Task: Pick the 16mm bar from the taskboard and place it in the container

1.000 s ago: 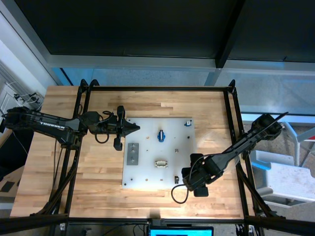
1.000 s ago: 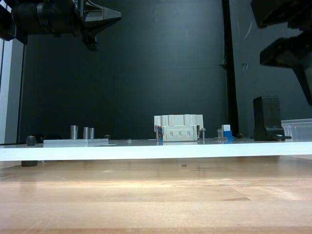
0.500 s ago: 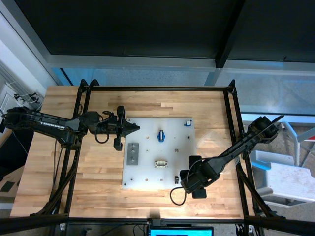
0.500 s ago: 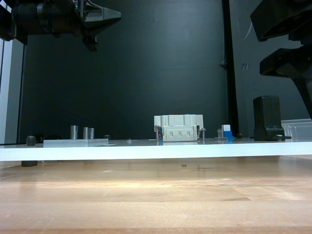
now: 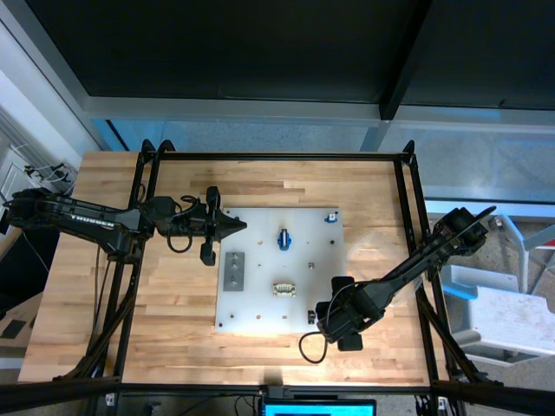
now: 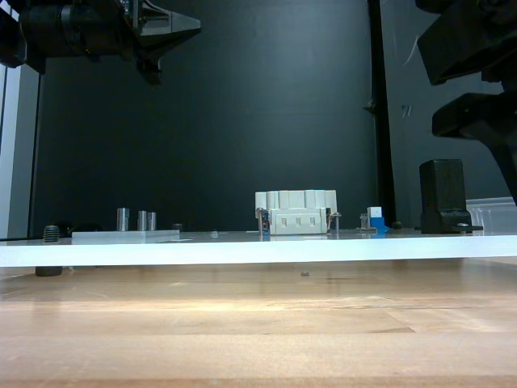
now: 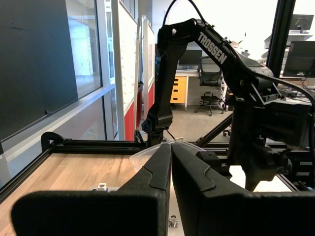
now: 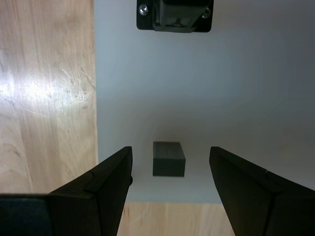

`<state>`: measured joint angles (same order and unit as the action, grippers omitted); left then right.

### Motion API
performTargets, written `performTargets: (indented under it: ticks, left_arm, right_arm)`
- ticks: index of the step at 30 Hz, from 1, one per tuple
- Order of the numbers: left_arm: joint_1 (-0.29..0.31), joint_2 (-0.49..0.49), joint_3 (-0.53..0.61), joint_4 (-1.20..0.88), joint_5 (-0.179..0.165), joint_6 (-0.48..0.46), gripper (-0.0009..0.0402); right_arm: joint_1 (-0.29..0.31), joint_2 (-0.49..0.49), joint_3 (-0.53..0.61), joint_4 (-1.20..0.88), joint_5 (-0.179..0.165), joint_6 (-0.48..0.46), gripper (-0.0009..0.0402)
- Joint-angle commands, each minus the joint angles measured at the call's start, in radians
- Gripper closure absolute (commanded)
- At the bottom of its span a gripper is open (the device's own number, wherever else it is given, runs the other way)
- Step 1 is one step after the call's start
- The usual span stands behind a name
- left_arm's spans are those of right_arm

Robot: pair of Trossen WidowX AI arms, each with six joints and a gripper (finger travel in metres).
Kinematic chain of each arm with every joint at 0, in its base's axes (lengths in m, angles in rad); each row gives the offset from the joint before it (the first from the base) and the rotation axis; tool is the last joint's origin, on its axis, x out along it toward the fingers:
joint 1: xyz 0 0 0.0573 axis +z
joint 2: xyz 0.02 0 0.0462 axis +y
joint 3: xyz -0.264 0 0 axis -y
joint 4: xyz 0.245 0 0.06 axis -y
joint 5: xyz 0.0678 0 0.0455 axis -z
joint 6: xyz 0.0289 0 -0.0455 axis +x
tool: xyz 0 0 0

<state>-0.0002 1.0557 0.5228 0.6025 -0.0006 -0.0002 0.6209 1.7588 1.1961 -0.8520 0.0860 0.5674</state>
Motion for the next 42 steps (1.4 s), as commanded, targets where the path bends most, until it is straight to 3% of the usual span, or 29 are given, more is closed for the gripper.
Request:
performTargets:
  ticks: [1, 27, 42]
  left_arm:
    - [0.000, 0.000, 0.000, 0.000, 0.000, 0.000, 0.0393]
    - [0.000, 0.000, 0.000, 0.000, 0.000, 0.000, 0.0393]
    - [0.000, 0.000, 0.000, 0.000, 0.000, 0.000, 0.0393]
  right_arm:
    - [0.000, 0.000, -0.003, 0.008, -0.001, 0.001, 0.0186]
    - [0.000, 0.000, -0.003, 0.006, 0.000, 0.001, 0.0362]
    - [0.000, -0.037, 0.002, -0.019, 0.000, 0.001, 0.0381]
